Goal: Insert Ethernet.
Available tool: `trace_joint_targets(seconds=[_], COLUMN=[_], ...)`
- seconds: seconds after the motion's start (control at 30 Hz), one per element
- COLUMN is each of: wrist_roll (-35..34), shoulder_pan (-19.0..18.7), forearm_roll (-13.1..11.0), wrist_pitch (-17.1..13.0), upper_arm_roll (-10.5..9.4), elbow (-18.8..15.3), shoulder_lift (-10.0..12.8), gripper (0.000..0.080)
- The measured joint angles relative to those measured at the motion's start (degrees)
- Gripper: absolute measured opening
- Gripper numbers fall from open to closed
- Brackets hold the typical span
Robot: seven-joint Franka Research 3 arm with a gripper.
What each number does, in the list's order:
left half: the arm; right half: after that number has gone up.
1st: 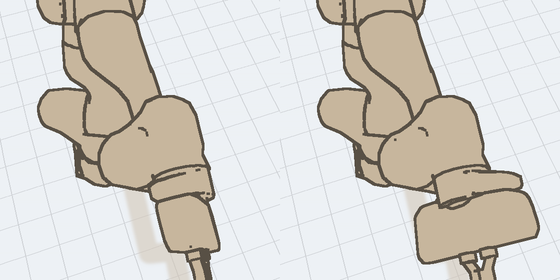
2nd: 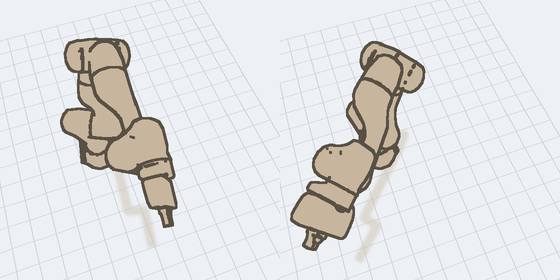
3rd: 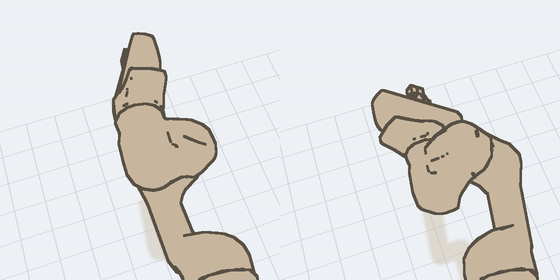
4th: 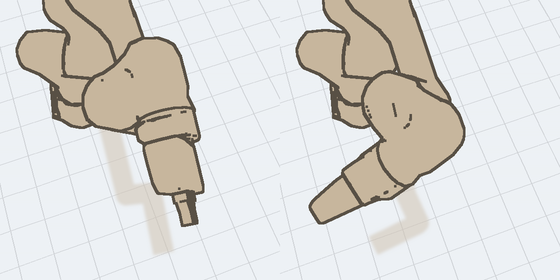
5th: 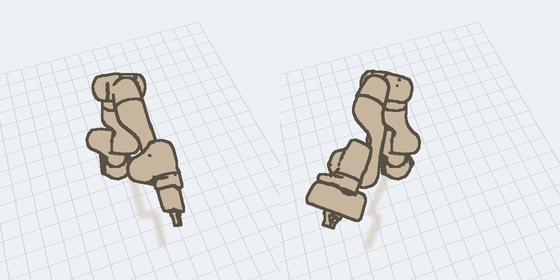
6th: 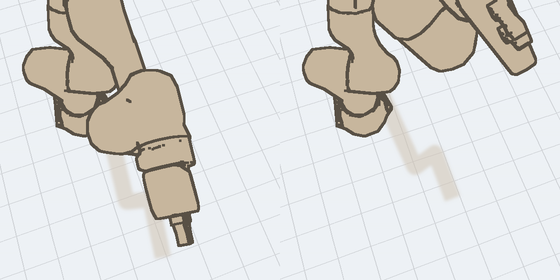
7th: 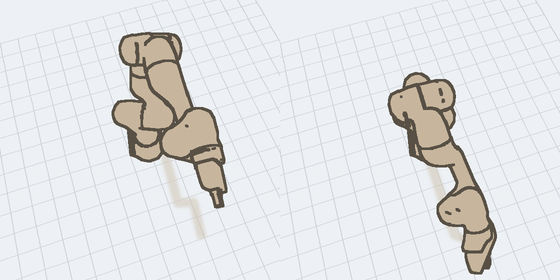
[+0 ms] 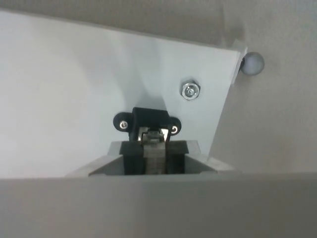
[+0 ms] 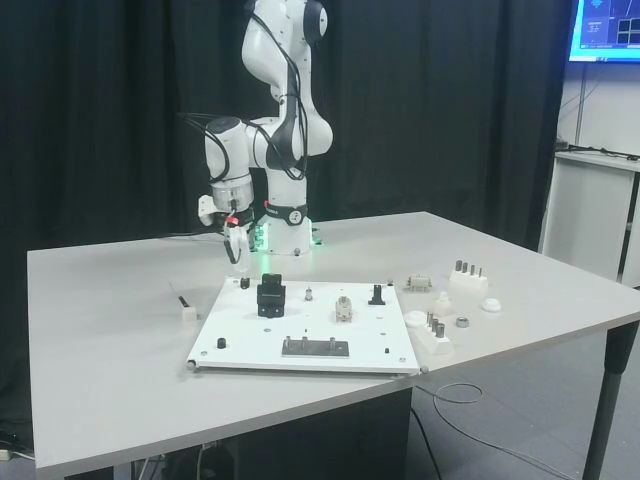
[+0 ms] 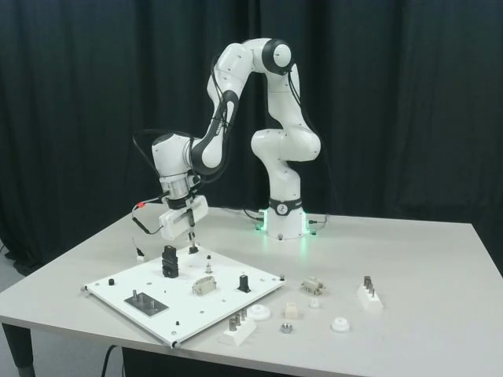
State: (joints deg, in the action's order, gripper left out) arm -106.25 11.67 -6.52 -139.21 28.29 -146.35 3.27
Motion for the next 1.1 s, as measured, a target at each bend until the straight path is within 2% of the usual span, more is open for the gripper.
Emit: trace_joint_targets(seconds=[1.1], wrist_roll=[0.8], shoulder_pan=[0.0], forearm_roll=[-1.1], wrist_pitch=[-0.4], upper_arm_roll=[0.06], elbow=[0.0], shoulder_lift=[0.2], gripper=[0.0087])
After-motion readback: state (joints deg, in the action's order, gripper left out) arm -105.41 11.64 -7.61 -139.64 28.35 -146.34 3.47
